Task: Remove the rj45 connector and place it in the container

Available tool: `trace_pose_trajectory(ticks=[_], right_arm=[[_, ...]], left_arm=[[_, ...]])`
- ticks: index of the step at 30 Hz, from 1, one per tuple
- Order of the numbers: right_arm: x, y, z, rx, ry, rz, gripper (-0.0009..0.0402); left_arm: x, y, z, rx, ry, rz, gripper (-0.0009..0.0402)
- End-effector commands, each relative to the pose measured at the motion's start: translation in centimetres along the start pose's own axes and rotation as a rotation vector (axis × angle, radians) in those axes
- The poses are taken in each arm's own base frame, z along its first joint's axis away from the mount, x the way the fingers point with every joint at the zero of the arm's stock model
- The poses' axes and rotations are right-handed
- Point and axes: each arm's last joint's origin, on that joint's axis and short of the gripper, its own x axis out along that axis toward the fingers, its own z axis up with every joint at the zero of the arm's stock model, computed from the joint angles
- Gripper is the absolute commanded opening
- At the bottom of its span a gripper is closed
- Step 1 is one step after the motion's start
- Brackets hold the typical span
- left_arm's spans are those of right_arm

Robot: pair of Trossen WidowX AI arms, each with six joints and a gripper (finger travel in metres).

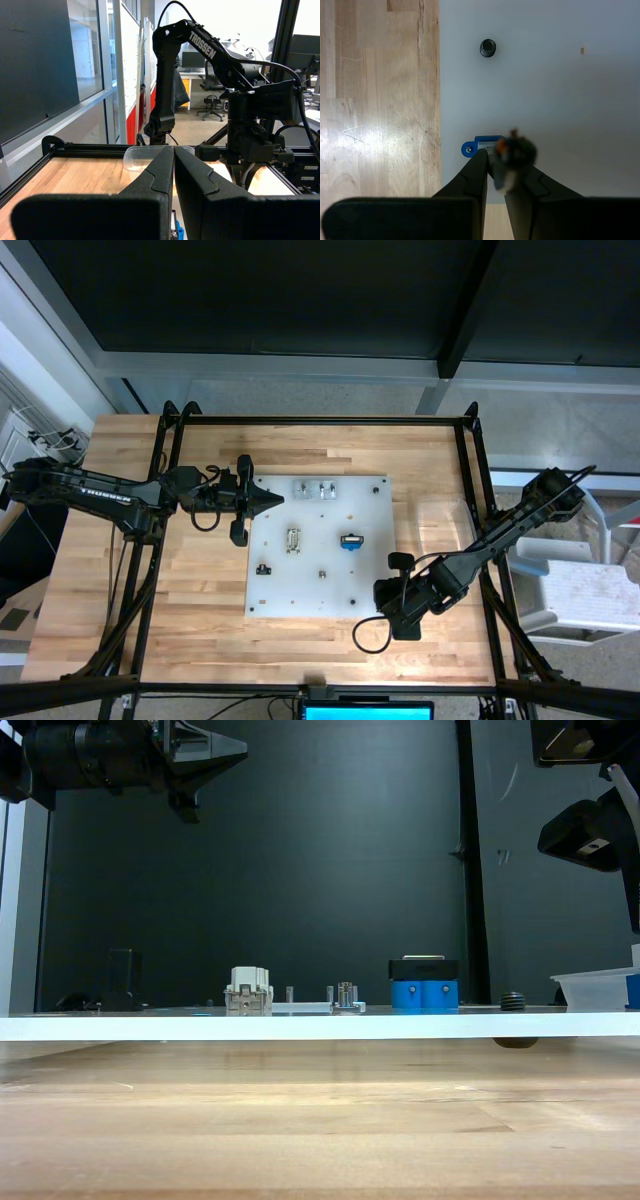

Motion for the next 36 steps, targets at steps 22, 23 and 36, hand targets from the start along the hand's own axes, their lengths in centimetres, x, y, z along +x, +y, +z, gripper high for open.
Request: trace_pose_trajectory(ticks=[22,23,36], right_arm=[[-1.1,0.0,0.1,0.000,-0.030,0.021,0.0000],[-1.3,-0.1,0.0,-0.001,-0.030,0.020,0.0000],[-4.9,-1.5,-0.6,0.016,-0.062,0.047,0.0000]], left_arm=[[0.0,0.0,0.0,0.000,0.000,0.000,0.0001],[0.0,0.0,0.0,0.000,0.000,0.000,0.0001],[0.0,0.0,0.0,0.000,0.000,0.000,0.0001]])
